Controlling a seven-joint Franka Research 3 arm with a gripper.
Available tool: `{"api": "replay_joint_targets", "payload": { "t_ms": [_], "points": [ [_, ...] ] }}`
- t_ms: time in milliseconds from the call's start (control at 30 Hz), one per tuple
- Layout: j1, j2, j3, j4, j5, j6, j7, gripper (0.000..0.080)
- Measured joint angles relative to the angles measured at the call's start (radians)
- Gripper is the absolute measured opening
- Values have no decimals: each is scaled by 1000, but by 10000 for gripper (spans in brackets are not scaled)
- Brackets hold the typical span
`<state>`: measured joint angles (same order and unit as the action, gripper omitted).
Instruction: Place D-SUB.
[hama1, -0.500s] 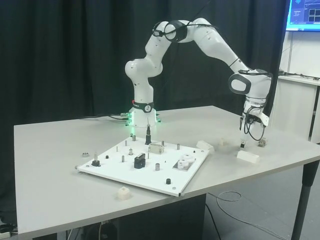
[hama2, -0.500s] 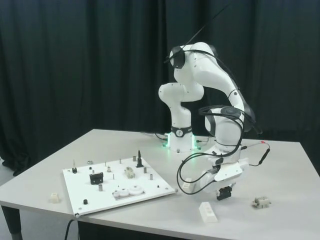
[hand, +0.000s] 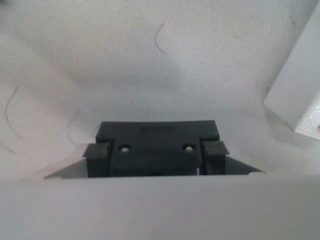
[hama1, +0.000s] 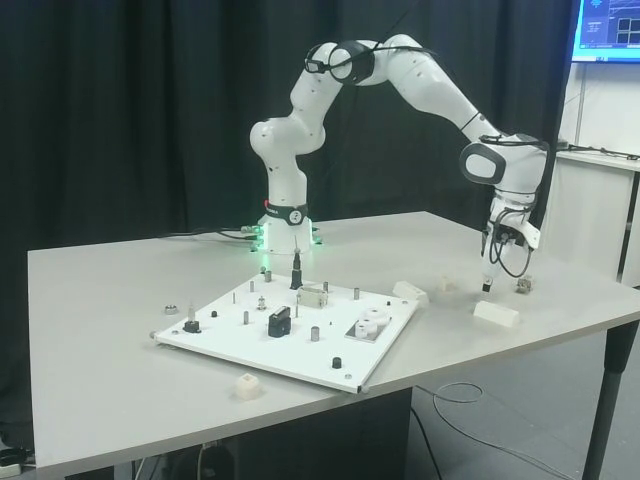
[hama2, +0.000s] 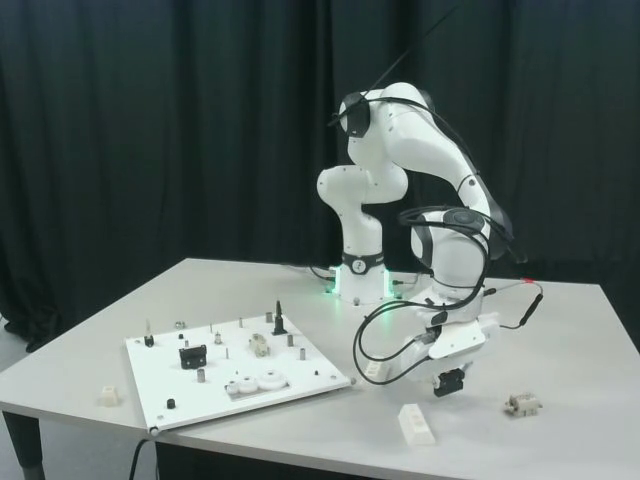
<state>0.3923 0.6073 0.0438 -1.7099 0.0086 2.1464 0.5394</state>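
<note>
Bare grey table (hama2: 560, 330) is seen around the raised gripper (hama2: 449, 382), whose descent is hemmed only by a white block (hama2: 416, 423) just beside it and a small connector part (hama2: 523, 405) nearby.

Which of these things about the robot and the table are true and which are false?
1. The end effector holds a black rectangular connector. True.
2. The white robot arm is reaching over the white square board. False: it reaches off to the side, over bare grey table.
3. A white rectangular block lies on the table near the end effector. True.
4. The black connector is already resting on the white board. False: it is held above the table, away from the board.
5. A green light glows at the arm's base. True.
</note>
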Motion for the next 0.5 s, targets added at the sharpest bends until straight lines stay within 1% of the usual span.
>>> {"api": "replay_joint_targets", "payload": {
  "t_ms": [400, 500],
  "points": [
    [0, 0, -6, 5, 0, 0, 2, 385],
    [1, 0, -14, 9, 0, 0, 32, 385]
  ]
}}
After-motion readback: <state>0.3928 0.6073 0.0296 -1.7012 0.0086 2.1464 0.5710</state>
